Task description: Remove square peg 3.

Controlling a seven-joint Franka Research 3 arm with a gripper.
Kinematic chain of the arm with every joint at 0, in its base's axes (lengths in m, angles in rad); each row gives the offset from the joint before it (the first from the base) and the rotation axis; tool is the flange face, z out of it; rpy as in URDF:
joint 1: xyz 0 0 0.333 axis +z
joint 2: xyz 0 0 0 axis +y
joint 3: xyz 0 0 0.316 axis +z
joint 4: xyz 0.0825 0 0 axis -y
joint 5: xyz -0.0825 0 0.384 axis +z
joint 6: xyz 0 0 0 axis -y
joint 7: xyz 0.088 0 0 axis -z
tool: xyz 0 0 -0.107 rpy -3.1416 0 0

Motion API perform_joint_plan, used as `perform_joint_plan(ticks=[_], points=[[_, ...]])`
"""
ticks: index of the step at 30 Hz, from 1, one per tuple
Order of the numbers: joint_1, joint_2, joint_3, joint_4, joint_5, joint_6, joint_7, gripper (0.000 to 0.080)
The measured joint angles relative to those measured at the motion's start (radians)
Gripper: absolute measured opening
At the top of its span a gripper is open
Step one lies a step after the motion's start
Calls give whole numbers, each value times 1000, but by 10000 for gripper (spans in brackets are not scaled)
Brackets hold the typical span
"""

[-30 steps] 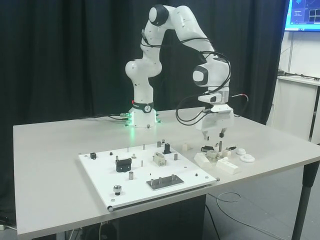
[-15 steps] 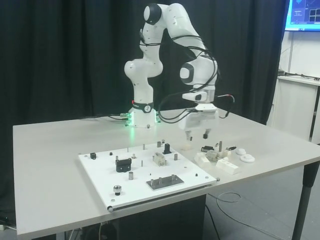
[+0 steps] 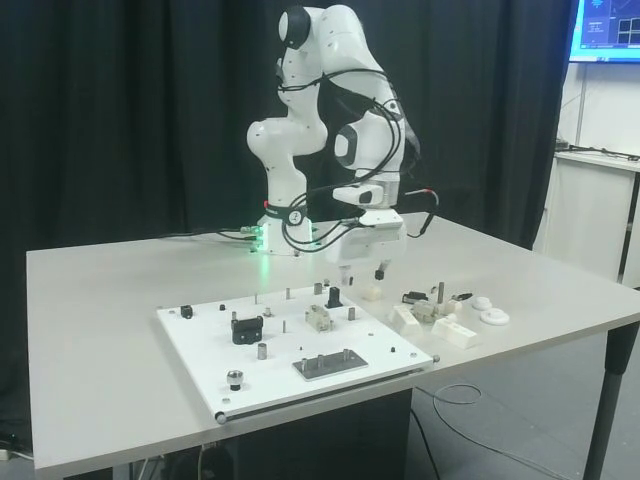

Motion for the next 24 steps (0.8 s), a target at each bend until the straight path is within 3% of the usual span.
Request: perform_joint_plan(ticks=[5,11,24], points=[[-21,10,0,0,22,5,-21,800],[-39,37,0,2,84,37,-27,800],[-46,128,0,54,181,57,-32,800]])
